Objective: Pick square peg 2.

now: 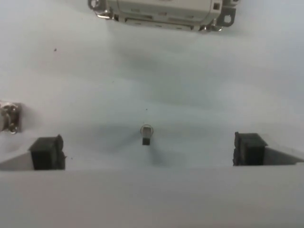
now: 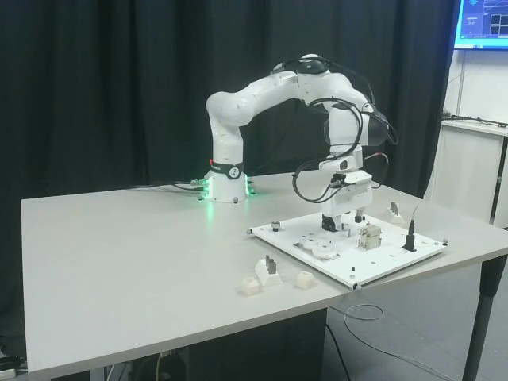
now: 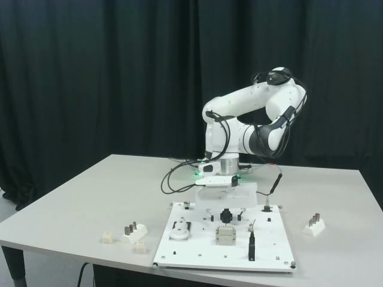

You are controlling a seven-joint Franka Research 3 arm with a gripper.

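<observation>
Square peg 2 (image 1: 146, 134) is a small grey peg standing upright on the white board (image 1: 95, 80), seen end-on in the wrist view. My gripper (image 1: 147, 151) hangs straight above it, open, with one black fingertip (image 1: 46, 153) on each side and wide gaps to the peg. Nothing is between the fingers but the peg. In the room views the gripper (image 2: 340, 228) (image 3: 225, 210) points down, low over the middle of the board (image 2: 373, 266) (image 3: 197, 248), and the peg itself is too small to make out.
A white connector block (image 1: 161, 12) and a metal fitting (image 1: 10, 118) sit on the board near the peg. A black upright plug (image 3: 252, 246) and white gears (image 3: 178, 232) also stand on the board. Small white peg holders (image 3: 133, 231) (image 3: 314, 224) lie on the table beside it.
</observation>
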